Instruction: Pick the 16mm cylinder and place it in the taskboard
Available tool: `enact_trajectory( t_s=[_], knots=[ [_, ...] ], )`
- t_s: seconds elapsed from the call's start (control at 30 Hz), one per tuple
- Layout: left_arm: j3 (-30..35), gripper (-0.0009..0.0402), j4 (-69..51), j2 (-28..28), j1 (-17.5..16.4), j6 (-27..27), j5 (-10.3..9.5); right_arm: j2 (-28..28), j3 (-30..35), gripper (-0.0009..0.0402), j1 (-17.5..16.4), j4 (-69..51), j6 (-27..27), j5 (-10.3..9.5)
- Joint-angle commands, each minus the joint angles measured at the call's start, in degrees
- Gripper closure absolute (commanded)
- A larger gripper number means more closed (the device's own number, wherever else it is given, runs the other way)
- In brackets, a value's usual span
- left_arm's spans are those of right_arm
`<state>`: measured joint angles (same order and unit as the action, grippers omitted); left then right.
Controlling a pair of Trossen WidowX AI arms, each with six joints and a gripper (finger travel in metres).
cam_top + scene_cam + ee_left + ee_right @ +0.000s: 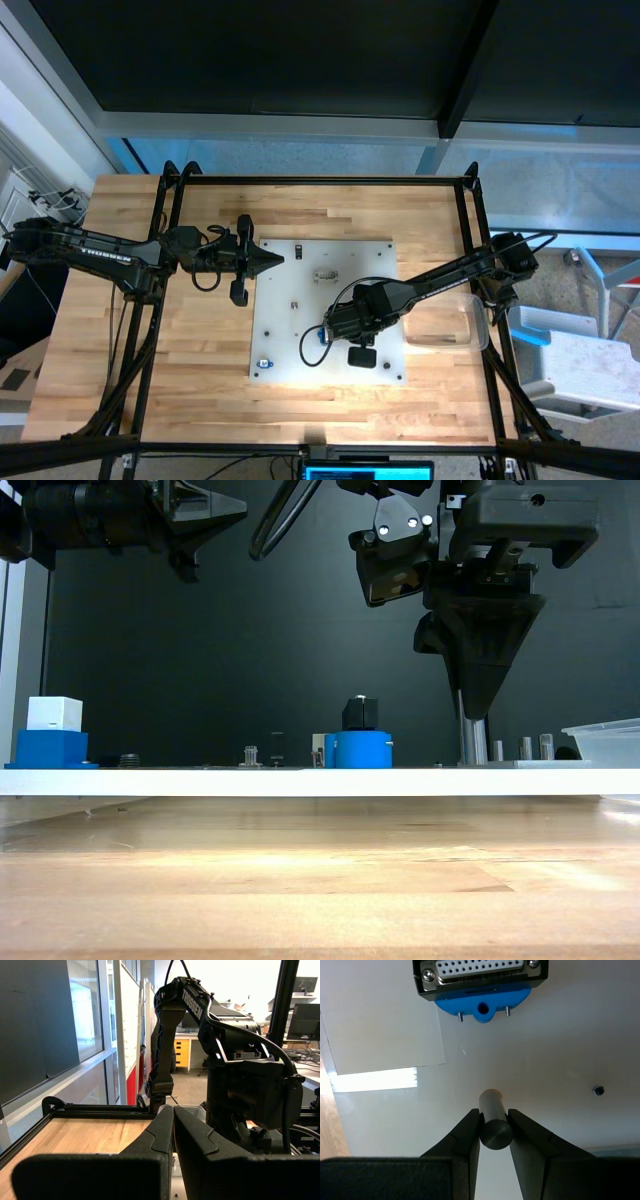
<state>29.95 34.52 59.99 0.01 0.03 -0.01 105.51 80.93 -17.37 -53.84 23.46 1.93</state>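
Two fingers of the right gripper (493,1116) pinch the 16mm cylinder (495,1125), parted just enough to hold it upright over the white taskboard (560,1035), near the blue connector (481,1009). Its lower end sits close to the plate. The left gripper (173,1112) hangs high beside the board's left edge, its fingers pressed together on nothing.
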Motion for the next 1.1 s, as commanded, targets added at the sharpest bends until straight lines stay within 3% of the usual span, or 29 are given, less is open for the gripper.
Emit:
enact_trajectory(
  t_s=[0.03, 1.1],
  knots=[
    [0.0, 0.0393, 0.0, 0.0, 0.0, 0.0, 0.0, 0.0, -0.2, 0.0389, 0.0, 0.2, 0.0, 0.02],
    [0.0, 0.0393, 0.0, 0.0, 0.0, 0.0, 0.0, 0.0, -1.3, 0.0389, 0.0, 2.1, -0.2, 1.46]
  ],
)
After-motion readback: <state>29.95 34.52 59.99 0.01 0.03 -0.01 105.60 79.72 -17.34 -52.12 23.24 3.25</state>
